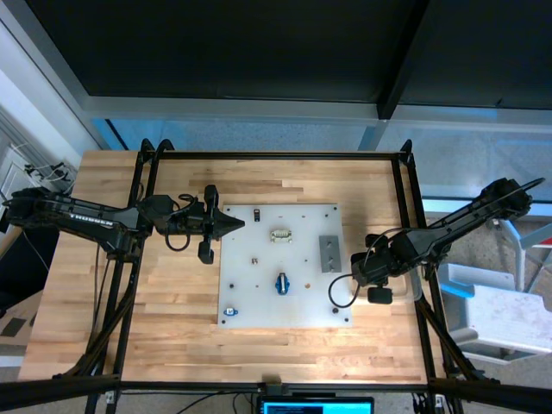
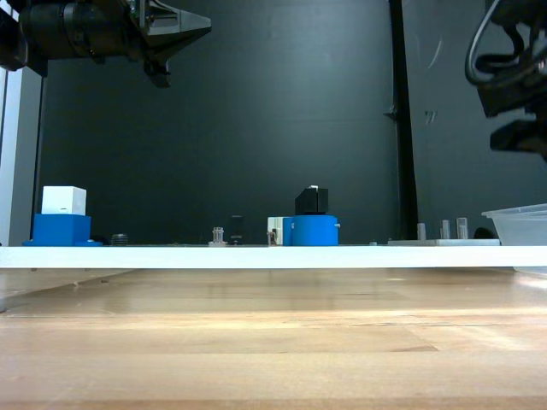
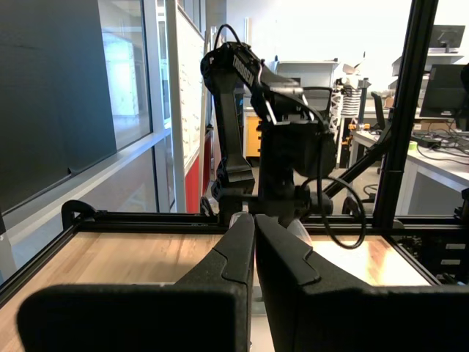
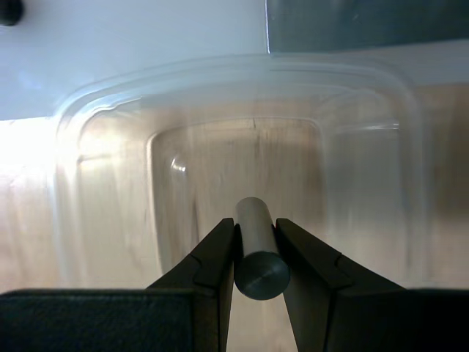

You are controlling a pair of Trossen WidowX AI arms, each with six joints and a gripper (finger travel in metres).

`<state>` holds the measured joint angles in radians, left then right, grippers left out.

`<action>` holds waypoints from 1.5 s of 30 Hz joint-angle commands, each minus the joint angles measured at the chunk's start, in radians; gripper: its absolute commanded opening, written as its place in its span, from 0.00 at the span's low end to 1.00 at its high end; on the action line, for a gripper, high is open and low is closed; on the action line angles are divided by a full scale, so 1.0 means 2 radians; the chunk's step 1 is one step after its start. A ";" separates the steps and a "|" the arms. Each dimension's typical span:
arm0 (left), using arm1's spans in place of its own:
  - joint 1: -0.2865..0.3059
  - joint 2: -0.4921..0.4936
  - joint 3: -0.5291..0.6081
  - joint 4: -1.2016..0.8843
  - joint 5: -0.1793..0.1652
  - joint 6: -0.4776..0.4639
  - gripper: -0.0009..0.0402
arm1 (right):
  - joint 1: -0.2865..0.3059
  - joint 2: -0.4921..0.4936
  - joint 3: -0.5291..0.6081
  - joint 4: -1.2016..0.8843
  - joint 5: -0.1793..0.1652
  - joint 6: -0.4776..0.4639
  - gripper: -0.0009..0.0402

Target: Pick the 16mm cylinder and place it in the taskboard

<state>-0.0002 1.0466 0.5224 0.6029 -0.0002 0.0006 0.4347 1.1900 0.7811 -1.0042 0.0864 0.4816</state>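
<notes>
Right hand (image 4: 256, 230): fingers narrowed onto the 16mm cylinder (image 4: 258, 257), which is clamped between the two tips with one flat end facing back along the hand. Cylinder's long axis: running along the fingers' length, pointing out past the tips toward what lies below. Below it: clear plastic tray (image 4: 110, 183), apparently holding nothing else; cylinder is lifted off its floor, as far as can be told. Position: tray and right hand sit just beside the right edge of the taskboard (image 1: 259, 302), on the wooden surface (image 1: 172, 345). Board fittings noted: grey block (image 1: 329, 253) nearest the right hand, blue fitting (image 1: 282, 283) near the middle. Left hand (image 1: 235, 222): fingers pressed together, holding nothing, raised over the board's left edge. Bearing for the coming move: board lies inward from the loaded hand, toward the left arm; the right arm carries the part and is the nearer. Receiving socket cannot be made out.
</notes>
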 commanded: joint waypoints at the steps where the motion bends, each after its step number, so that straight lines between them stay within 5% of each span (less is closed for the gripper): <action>1: 0.000 0.000 0.000 0.000 0.000 0.000 0.02 | -0.001 0.000 0.034 -0.025 0.000 -0.010 0.07; 23: 0.000 0.000 0.000 0.000 0.000 0.000 0.02 | -0.052 0.069 0.148 -0.067 -0.004 -0.032 0.06; 45: 0.000 0.000 0.000 0.000 0.000 0.000 0.02 | -0.075 0.202 0.244 -0.023 -0.007 -0.089 0.06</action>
<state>-0.0002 1.0470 0.5228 0.6033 -0.0002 0.0006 0.2871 1.5764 1.2552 -1.0531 0.0750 0.3141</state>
